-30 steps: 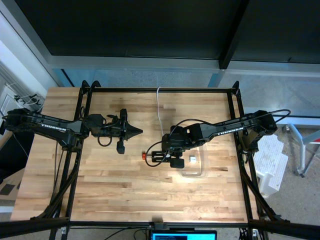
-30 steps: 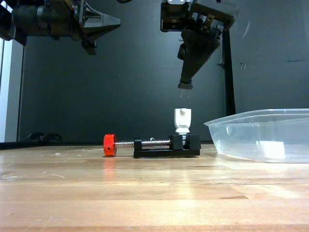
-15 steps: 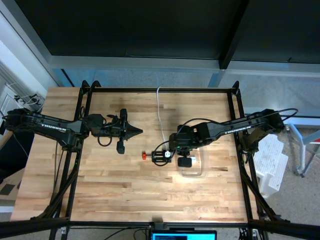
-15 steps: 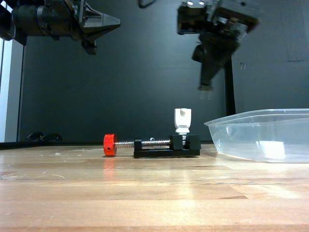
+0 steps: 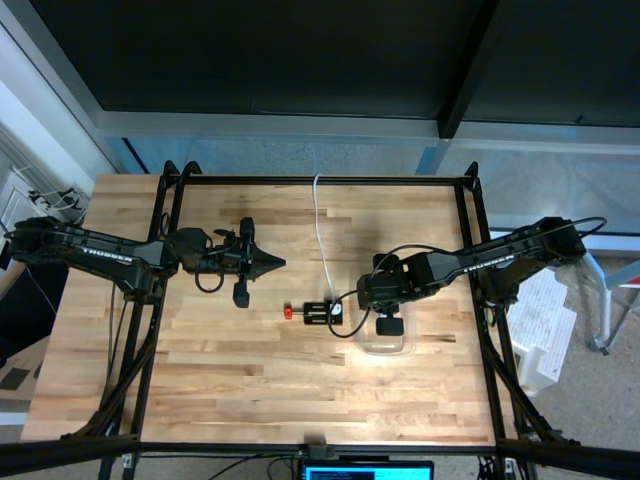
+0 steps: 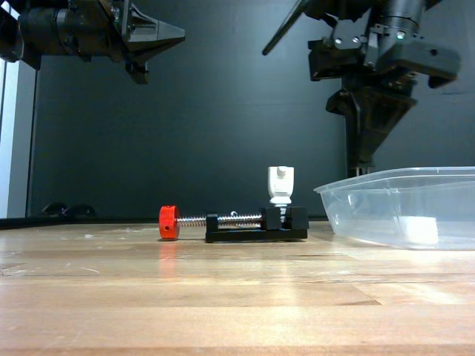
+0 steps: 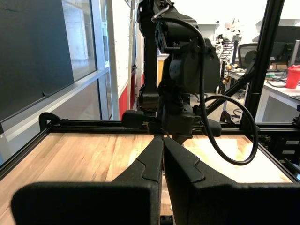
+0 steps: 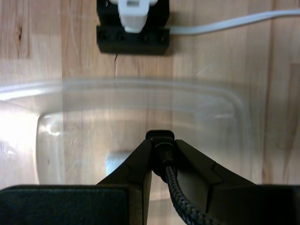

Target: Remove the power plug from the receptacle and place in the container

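— Well, where is your tiny black power plug sitting?
— Your right gripper is pinching it nose-down above the clear plastic rectangular container, right of centre in the high view. The black block receptacle is lying just left of its rim. Your left gripper is hovering left of centre, jaws pressed together.

Wood-plank table, black frame; dark wall behind; grey floor; windows.
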You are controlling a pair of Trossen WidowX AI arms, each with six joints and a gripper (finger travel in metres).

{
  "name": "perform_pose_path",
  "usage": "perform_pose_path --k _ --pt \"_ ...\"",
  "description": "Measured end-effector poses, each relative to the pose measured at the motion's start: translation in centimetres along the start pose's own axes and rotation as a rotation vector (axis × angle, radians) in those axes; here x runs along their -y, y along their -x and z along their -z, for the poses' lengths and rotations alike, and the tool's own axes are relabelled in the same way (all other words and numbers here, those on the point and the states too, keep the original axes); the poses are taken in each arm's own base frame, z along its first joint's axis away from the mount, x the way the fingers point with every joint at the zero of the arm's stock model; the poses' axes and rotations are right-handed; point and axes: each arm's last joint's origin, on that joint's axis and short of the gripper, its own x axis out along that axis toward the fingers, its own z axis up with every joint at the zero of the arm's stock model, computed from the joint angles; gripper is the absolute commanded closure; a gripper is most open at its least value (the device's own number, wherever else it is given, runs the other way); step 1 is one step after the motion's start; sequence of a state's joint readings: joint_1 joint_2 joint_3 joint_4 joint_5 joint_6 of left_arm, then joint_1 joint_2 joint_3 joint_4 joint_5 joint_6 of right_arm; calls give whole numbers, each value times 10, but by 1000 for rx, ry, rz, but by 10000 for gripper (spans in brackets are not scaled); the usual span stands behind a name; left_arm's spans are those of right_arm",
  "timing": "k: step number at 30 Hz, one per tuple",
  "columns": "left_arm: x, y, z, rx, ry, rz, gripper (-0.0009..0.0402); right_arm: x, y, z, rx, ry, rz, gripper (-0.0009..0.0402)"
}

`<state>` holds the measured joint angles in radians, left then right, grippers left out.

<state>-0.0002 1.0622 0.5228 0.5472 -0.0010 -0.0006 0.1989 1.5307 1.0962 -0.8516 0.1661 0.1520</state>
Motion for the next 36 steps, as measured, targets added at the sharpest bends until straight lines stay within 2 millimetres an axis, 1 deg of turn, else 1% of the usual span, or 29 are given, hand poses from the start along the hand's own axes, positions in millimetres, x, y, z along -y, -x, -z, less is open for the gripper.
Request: perform_pose_path --k 6,12,17,29,36 --pt "0 0 0 0 0 0 393 0 -5 16 -23 6 1 385" --pt "0 0 0 0 0 0 393 -1 -15 25 -30 -10 28 347" --pt "0 0 0 0 0 0 393 -3 -16 23 -3 -20 25 312" --pt "0 0 0 0 0 0 393 -5 -16 23 0 -29 20 217" --pt "0 0 0 -1 0 0 393 -5 -13 21 -2 -28 19 181"
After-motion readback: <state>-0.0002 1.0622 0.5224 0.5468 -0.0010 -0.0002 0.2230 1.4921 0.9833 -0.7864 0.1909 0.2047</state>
